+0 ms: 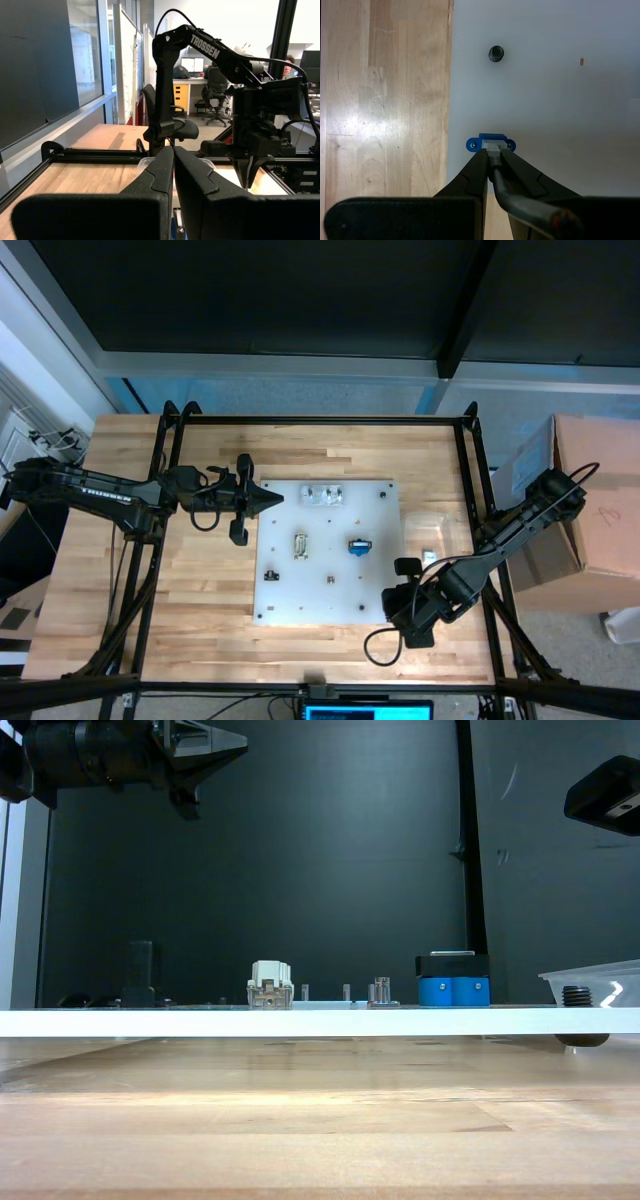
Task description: Pick the RJ45 connector and install on the taskboard
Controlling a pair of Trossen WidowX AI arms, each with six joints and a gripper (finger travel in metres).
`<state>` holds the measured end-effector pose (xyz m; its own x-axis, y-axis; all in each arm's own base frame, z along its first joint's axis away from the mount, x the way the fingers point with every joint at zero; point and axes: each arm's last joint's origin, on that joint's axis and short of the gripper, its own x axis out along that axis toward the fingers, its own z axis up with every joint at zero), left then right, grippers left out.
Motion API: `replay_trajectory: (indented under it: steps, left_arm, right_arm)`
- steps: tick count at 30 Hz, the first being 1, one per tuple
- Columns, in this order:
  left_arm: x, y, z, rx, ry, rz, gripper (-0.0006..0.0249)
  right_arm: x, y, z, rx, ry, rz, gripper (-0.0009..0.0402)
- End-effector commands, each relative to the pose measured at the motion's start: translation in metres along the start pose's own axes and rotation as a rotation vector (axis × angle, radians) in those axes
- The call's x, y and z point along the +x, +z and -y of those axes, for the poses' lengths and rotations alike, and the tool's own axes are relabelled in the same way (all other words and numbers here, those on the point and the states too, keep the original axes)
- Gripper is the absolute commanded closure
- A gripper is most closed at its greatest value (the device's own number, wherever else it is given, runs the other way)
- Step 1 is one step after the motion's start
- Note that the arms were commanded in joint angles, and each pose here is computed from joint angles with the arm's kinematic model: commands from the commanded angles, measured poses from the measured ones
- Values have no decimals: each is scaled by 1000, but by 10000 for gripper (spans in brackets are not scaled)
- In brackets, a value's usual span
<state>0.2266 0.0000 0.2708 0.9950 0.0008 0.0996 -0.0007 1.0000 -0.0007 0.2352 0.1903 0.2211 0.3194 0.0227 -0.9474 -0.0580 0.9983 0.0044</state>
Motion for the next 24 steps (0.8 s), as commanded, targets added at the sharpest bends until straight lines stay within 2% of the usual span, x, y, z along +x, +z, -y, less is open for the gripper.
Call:
replay_trajectory:
  steps: [1, 17, 24]
  left_arm:
    - [0, 0, 0, 0, 0, 0, 242]
    - [0, 0, 0, 0, 0, 0, 242]
    - [0, 0, 0, 0, 0, 0, 242]
  right_arm:
    - [1, -1, 1, -4, -6, -9, 393]
    - [-2, -2, 2, -4, -7, -5, 393]
    - [3, -4, 2, 5, 0, 3, 393]
